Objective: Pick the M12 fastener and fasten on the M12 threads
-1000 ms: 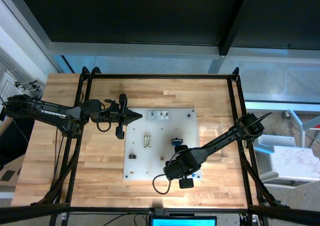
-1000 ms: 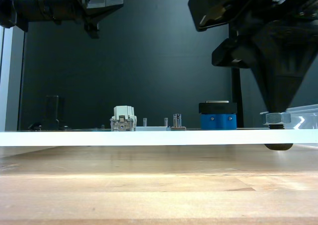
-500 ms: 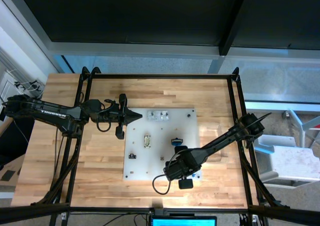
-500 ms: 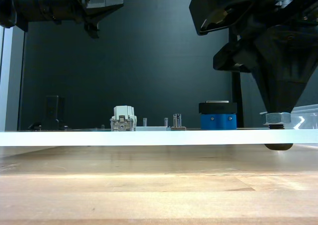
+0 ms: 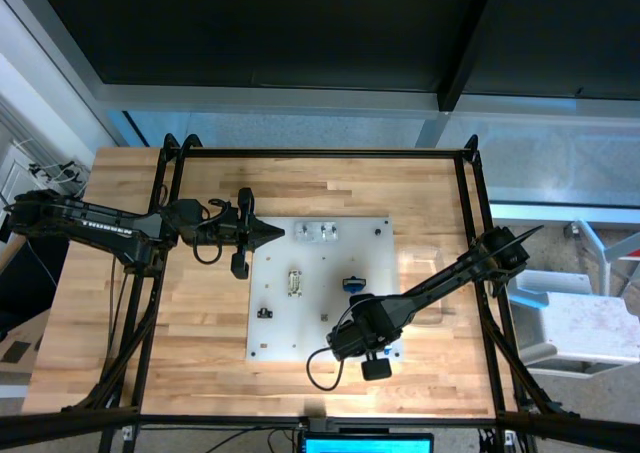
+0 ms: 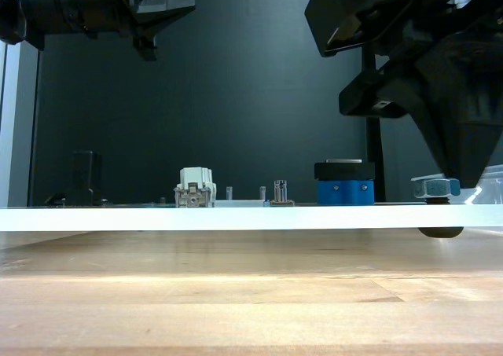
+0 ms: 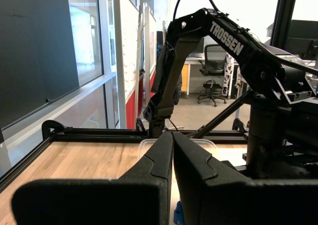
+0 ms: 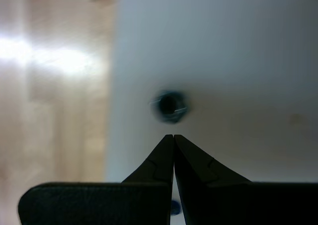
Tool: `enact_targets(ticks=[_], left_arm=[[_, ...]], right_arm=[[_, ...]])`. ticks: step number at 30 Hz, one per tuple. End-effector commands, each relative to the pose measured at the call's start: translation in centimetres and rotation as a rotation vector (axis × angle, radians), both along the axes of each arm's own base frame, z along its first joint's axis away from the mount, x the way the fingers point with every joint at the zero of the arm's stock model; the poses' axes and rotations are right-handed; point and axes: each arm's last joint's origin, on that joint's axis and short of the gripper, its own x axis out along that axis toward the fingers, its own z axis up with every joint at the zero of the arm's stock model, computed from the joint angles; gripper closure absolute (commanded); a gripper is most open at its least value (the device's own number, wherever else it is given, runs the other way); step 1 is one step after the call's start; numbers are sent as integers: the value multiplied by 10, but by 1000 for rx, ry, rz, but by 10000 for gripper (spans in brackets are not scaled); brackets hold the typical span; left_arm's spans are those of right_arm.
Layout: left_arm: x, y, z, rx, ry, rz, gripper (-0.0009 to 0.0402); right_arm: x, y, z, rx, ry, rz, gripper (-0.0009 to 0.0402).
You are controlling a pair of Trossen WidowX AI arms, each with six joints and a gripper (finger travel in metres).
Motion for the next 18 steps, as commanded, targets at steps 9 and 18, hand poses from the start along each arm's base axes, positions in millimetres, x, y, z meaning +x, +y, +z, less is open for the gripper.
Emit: enact_targets(ticks=[9, 18], left_arm=[[0, 0, 0, 0, 0, 0, 393], [0, 0, 0, 0, 0, 0, 393]], right_arm=[[3, -1, 1, -44, -50, -42, 393], [3, 5, 1, 101, -8, 23, 393]])
